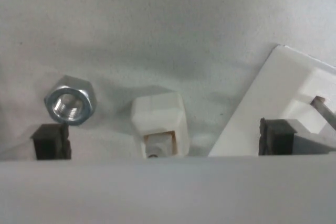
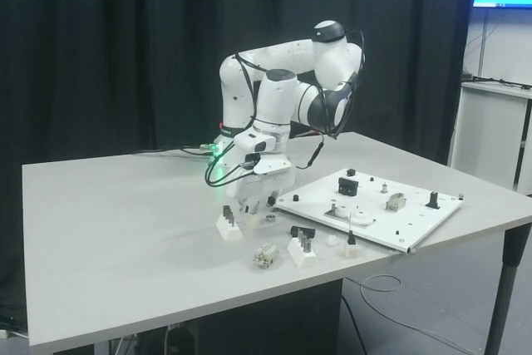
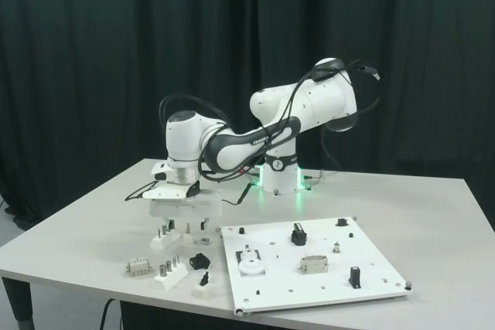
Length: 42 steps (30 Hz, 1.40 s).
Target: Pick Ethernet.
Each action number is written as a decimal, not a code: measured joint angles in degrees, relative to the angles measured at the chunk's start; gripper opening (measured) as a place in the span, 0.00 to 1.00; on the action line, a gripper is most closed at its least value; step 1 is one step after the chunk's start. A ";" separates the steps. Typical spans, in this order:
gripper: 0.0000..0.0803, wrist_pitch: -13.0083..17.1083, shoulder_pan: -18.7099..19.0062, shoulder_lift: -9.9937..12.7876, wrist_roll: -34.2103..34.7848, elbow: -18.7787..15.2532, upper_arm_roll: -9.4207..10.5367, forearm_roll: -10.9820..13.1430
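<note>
Black curtains (image 3: pixel 116 52) behind grey table (image 2: pixel 108 222).

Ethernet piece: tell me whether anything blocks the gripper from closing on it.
Nothing visible does. In the wrist view the white Ethernet piece sits on the grey table between the two open black fingertips, gap clear on both sides. The metal nut lies near one fingertip, beside the path.

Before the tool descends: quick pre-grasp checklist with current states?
1. Tool open: ok, both black fingertips sit wide apart.
2. White Ethernet block between the fingertips: ok, roughly centred.
3. Metal nut clear of the closing path: cannot tell, it lies right by one fingertip.
4. White board clear of the other fingertip: not ok, its edge sits under that fingertip in the wrist view.
5. Tool low enough to grip: cannot tell.
6. Arm posed over the loose parts beside the board: ok.
</note>
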 joint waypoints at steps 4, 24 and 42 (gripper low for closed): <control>1.00 0.06 -0.06 0.01 -0.08 0.00 0.14 0.00; 0.63 1.12 -0.27 0.43 -0.62 -0.16 0.86 -0.12; 0.12 1.27 -0.10 0.43 -0.62 -0.17 1.27 -0.12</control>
